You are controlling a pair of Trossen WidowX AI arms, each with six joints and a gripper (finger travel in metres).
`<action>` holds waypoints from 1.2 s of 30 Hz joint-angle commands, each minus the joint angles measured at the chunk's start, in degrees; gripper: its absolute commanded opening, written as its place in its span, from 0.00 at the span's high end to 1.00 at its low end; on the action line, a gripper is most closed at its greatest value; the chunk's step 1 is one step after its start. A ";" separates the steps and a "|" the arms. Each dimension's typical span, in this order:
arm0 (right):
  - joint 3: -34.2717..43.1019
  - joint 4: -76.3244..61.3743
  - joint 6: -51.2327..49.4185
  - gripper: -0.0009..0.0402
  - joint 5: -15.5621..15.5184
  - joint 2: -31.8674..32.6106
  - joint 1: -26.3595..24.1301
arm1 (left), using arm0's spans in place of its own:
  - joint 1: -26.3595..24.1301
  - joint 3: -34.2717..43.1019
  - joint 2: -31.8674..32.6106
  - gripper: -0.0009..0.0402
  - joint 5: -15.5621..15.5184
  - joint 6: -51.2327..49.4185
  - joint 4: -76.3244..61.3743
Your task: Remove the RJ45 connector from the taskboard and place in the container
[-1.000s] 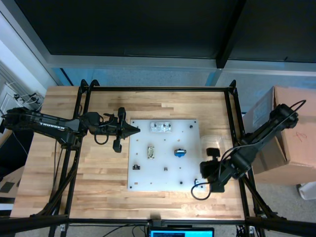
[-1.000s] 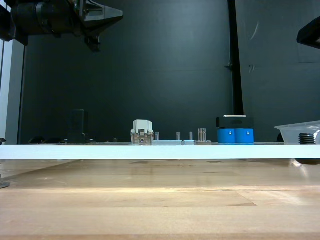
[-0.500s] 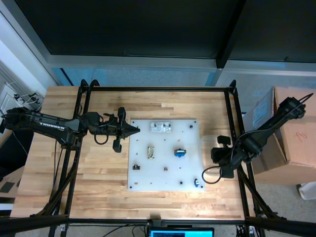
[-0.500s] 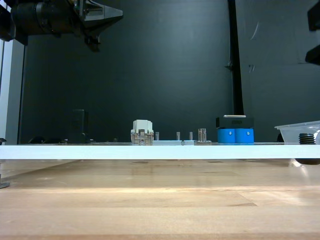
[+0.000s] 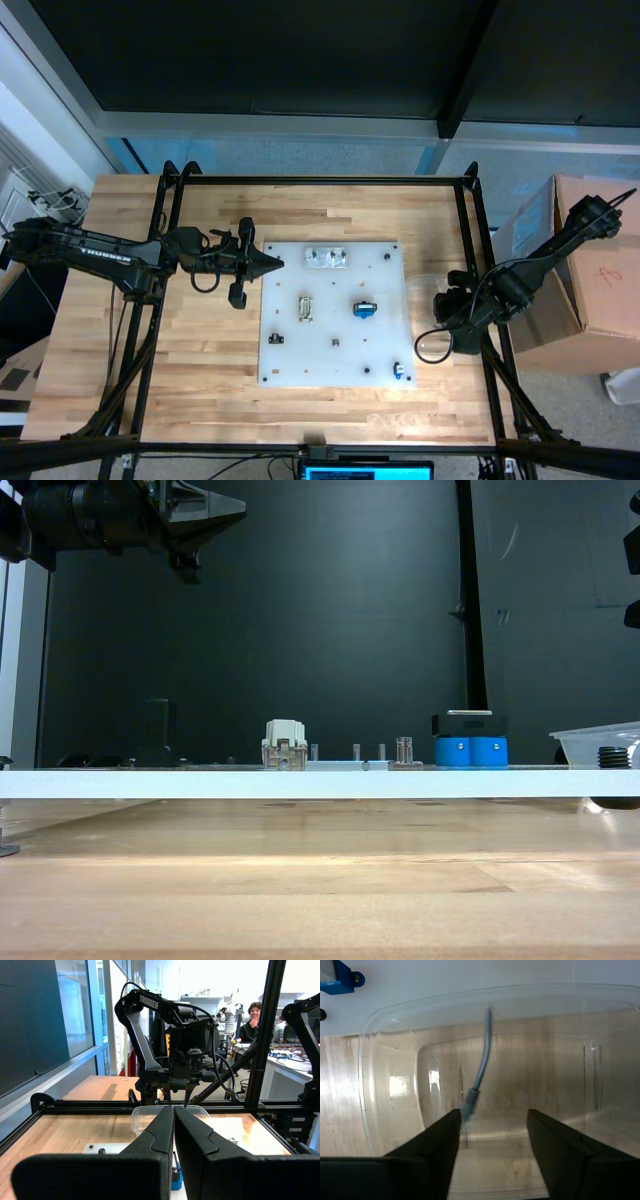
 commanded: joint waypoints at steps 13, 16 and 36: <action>1.90 -0.22 -2.12 0.42 0.33 0.02 -3.48 | 0.02 0.02 0.00 0.98 0.00 0.00 0.02; 4.33 0.09 -5.95 0.44 2.23 -0.44 -7.41 | 0.02 0.02 0.00 0.98 0.00 0.00 0.02; 6.29 49.27 -36.48 0.72 -4.35 -2.56 -35.41 | 0.02 0.02 0.00 0.98 0.00 0.00 0.00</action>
